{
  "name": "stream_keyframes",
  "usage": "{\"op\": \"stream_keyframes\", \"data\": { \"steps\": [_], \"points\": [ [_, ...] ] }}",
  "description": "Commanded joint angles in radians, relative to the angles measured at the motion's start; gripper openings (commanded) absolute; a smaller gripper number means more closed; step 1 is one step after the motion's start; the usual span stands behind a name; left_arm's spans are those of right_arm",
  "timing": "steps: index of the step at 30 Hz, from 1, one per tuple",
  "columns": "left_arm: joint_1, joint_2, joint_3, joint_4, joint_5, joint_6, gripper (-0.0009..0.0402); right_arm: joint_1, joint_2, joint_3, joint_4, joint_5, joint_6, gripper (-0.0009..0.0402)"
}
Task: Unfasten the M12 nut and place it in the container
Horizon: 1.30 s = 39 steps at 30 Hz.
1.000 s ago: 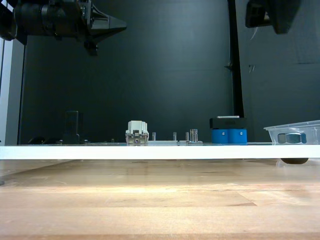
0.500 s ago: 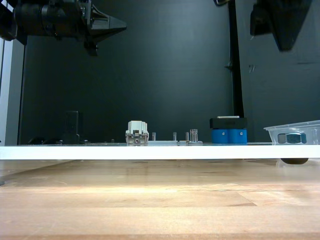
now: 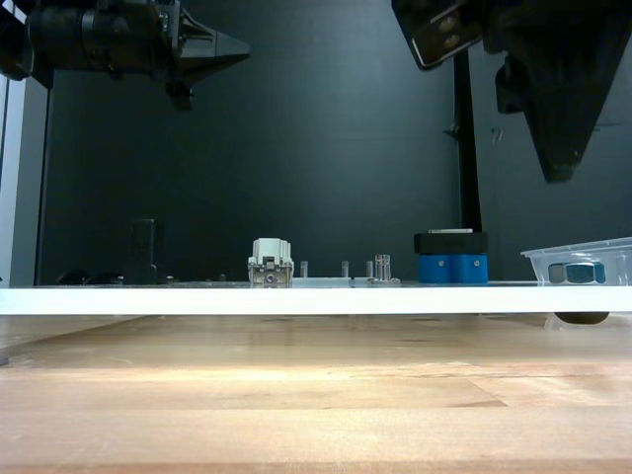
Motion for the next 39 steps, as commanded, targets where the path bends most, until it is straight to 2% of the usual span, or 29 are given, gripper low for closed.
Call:
{"op": "stream_keyframes", "data": {
  "steps": [1, 20, 24, 31, 35, 39],
  "points": [
    [0.000, 0.000, 0.000, 0.000, 0.000, 0.000, 0.0000, 0.008, 0.000, -0.042, 0.054, -0.009, 0.021, 0.0183],
    [0.000, 0.000, 0.000, 0.000, 0.000, 0.000, 0.0000, 0.038, 0.000, -0.179, 0.199, -0.003, 0.069, 0.0190],
    [0.000, 0.000, 0.000, 0.000, 0.000, 0.000, 0.0000, 0.039, 0.000, -0.179, 0.199, -0.003, 0.065, 0.0156],
    [0.000, 0.000, 0.000, 0.000, 0.000, 0.000, 0.0000, 0.042, 0.000, -0.180, 0.198, -0.003, 0.031, 0.0054],
    [0.000, 0.000, 0.000, 0.000, 0.000, 0.000, 0.0000, 0.043, 0.000, -0.180, 0.199, -0.010, -0.049, 0.0000],
    [0.000, 0.000, 0.000, 0.000, 0.000, 0.000, 0.0000, 0.045, 0.000, -0.180, 0.199, -0.011, -0.168, 0.0008]
  ]
}}
